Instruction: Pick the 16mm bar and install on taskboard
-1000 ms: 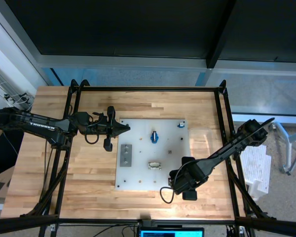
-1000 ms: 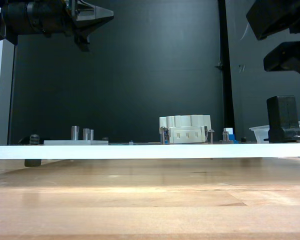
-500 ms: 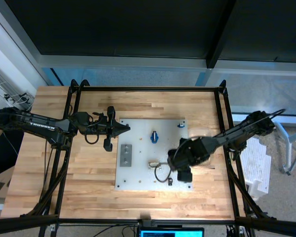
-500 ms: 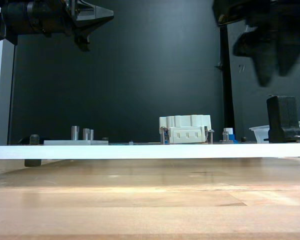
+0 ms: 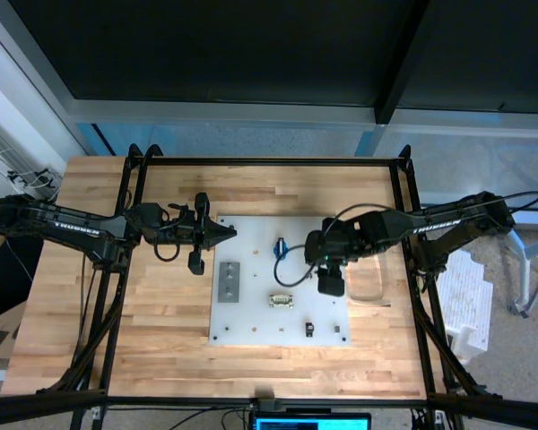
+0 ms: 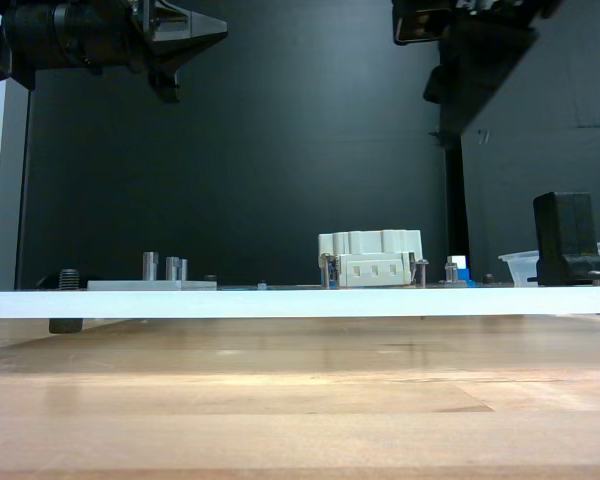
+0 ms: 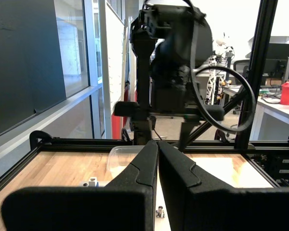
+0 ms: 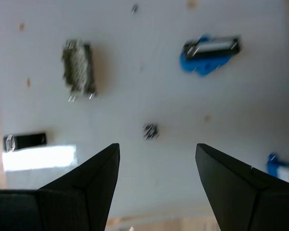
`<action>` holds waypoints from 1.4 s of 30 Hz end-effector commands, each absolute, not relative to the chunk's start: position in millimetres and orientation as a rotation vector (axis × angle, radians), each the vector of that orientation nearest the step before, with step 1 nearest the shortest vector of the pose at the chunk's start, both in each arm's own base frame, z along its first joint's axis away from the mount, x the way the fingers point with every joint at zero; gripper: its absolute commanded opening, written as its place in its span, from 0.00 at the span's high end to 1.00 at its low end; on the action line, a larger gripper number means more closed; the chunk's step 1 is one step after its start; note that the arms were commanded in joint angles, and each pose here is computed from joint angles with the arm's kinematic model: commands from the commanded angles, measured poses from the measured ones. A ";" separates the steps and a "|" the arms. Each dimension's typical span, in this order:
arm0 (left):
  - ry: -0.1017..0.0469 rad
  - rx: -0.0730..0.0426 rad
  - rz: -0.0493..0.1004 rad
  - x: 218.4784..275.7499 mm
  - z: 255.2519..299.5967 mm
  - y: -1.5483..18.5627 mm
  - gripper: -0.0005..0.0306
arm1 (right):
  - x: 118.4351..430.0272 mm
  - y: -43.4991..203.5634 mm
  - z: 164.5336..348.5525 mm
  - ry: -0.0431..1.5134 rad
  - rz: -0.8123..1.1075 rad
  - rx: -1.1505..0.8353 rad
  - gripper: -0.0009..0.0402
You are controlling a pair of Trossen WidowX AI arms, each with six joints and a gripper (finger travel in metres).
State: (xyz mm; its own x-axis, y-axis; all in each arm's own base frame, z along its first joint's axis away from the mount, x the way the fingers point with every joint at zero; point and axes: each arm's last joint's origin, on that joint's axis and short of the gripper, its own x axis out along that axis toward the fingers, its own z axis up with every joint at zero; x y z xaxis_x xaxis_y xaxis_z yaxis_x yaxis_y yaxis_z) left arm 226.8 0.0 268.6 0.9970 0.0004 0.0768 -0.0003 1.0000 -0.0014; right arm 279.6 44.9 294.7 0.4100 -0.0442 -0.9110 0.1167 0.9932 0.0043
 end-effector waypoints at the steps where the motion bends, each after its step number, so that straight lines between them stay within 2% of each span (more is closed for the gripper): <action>1: -0.077 -0.001 0.000 226.8 268.6 0.0 0.98 | 280.3 35.3 300.9 1.083 -0.090 0.048 0.44; 12: -0.077 -0.001 0.000 226.8 268.6 0.0 0.98 | 275.6 6.2 325.2 0.809 -0.087 -0.002 0.44; 21: -0.077 -0.001 0.000 226.8 268.6 0.0 0.98 | 266.2 0.3 327.2 0.601 -0.076 0.012 0.45; 42: -0.077 -0.001 0.000 226.8 268.6 0.0 0.98 | 246.8 -4.0 310.3 0.187 -0.041 0.035 0.79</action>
